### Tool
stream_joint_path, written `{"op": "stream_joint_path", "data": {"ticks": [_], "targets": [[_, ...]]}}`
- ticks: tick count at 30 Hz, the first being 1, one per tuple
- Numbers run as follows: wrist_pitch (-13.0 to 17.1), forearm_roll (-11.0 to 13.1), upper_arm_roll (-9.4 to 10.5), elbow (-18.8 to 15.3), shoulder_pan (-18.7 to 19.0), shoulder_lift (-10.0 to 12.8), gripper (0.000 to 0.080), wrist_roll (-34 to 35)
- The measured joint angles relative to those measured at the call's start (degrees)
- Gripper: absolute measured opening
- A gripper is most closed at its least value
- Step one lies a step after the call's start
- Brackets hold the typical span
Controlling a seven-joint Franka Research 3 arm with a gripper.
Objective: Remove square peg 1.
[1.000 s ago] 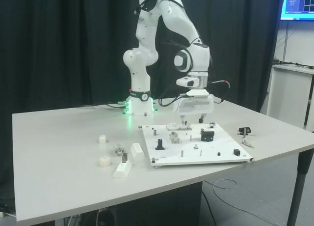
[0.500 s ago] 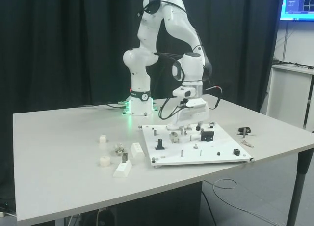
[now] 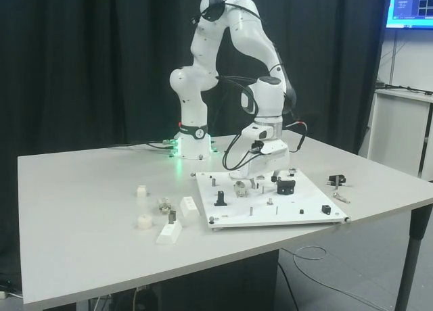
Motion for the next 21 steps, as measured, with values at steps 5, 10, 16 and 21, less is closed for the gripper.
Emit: {"op": "stream_joint_path", "data": {"ticks": [5,10,16,21], "targets": [[-0.82,-0.20,-0.03,0.53,-0.10,0.42,0.0800,-0.78],[-0.94,-0.35,-0.03,1.01,-0.33,1.25,0.0800,-1.21],[-1.07,-0.37,-0.03,1.78,-0.57,2.55,0.0800,-1.22],[-1.38,-0.37,-0.01,2.33,-0.63,3.17,0.0800,-1.22]]}}
